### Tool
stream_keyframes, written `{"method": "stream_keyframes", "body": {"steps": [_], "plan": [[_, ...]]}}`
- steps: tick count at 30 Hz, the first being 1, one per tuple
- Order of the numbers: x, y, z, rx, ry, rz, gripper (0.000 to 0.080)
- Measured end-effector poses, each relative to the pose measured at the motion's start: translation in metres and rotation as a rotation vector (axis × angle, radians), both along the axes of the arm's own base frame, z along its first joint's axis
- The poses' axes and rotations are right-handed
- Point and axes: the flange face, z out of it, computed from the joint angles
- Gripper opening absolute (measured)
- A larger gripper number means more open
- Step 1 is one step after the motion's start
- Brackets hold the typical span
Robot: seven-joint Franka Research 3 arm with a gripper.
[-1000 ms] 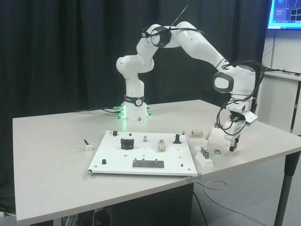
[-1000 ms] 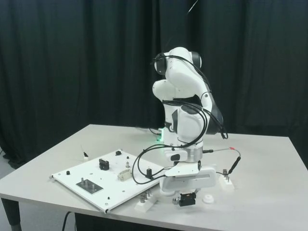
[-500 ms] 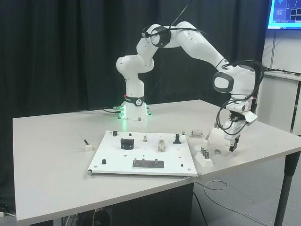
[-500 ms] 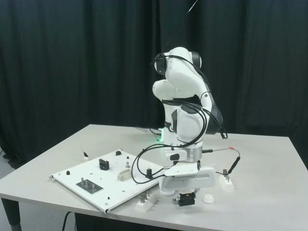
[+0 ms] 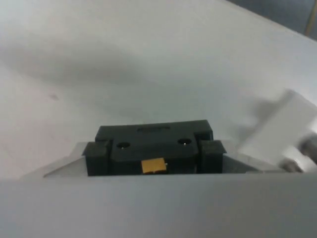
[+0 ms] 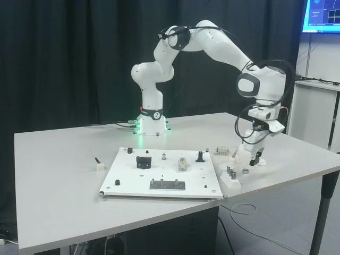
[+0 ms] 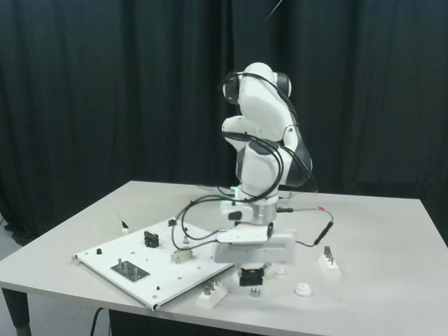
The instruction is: Insert D-SUB.
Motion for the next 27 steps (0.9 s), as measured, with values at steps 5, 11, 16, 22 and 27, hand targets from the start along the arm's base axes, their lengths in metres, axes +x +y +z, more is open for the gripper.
{"method": "stream_keyframes", "body": {"steps": [5,11,16,22,27], "plan": [[-0.001,-0.018,0.017,-0.029,0.02,-0.021,0.0382],[-0.004,-0.039,0.036,-0.064,0.042,-0.038,0.0382],[-0.006,-0.06,0.048,-0.093,0.059,-0.05,0.0382],[-0.014,-0.091,0.058,-0.123,0.078,-0.074,0.0382],[-0.023,-0.12,0.064,-0.131,0.091,-0.107,0.0382]]}}
